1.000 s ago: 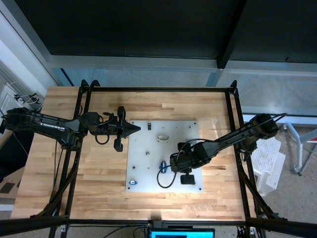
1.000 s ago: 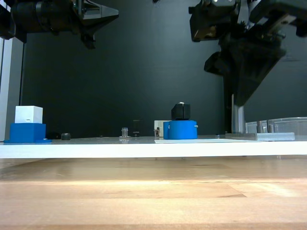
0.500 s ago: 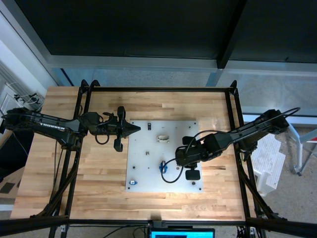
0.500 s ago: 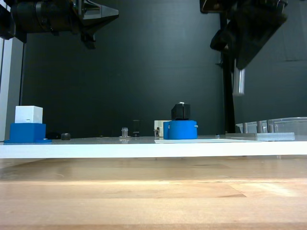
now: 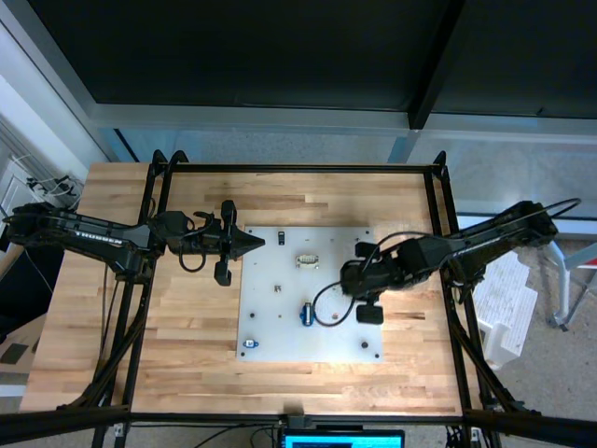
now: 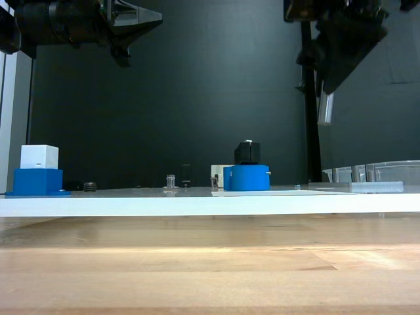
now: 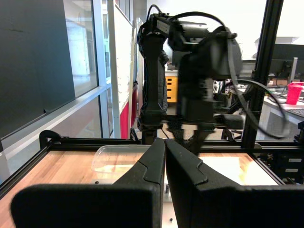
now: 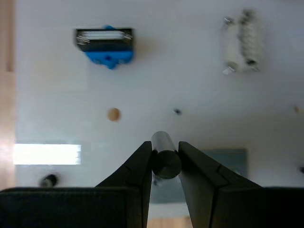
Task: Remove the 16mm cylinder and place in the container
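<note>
While the right gripper (image 8: 165, 145) hangs over the board's (image 5: 280, 322) right half, pinching the cylinder (image 8: 165, 161) between its fingers, your main risk is a slip. The peg is smooth metal and round, and the two flat pads seem to hold it only along thin lines. A jerk or quick swing could twist it loose and send it rolling across the board.

The low view shows it hanging upright below the fingers, high above the board. That lower end could catch the container's (image 7: 114, 159) rim if you carry it across too low.

The container sits farther back, on the table (image 5: 187, 373) near the board's far right corner. It looks light, so a knock could shove it aside. A release from too high could let the peg bounce out. Its clear walls are also hard to make out from above, so you could misjudge the rim.

The left gripper (image 5: 261, 241) is parked above the board's left edge with its fingers pressed together. It is well apart from your path and unlikely to interfere.

As for materials:
- **Board:** flat, white and matte.
- **Connector (image 8: 107, 50):** blue plastic with a ridged metal face.
- **Cylinder:** short, grey and dull, with a flat end.
- **Block (image 8: 223, 161):** a grey slab with straight edges, lying beneath the cylinder.
- **Container:** thin, glossy, see-through plastic, rectangular with rounded corners.
- **Table:** pale wood in long strips.
</note>
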Tool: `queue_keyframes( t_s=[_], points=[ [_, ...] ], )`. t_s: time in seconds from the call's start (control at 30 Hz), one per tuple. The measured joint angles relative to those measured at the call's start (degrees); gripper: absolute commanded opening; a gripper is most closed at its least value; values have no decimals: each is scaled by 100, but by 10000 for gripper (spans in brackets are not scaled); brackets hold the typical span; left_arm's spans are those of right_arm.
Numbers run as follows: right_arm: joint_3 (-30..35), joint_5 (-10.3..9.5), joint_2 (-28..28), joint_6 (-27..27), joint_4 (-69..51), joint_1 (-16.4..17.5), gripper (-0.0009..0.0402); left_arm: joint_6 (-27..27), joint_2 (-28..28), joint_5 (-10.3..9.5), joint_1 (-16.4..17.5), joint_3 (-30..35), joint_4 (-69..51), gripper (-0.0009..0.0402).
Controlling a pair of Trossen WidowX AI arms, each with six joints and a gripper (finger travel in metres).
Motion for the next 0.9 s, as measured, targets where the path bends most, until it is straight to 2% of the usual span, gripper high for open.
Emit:
queue_keyframes(
  t_s=[0.33, 0.6, 0.83, 0.9],
  points=[
    [-1014, 4, -1036, 7, 44, -660, 4, 0, 0, -2, 0, 0, 0, 0],
    [-1727, 11, -1770, 9, -146, -1314, 4, 0, 0, 0, 0, -2, -2, 0],
    [-2223, 2, -2288, -7, -581, -1668, 6, 0, 0, 0, 0, 0, -2, 0],
    [-2315, 22, -2382, 31, -693, -1700, 18, 0, 0, -2, 0, -2, -2, 0]
  ],
)
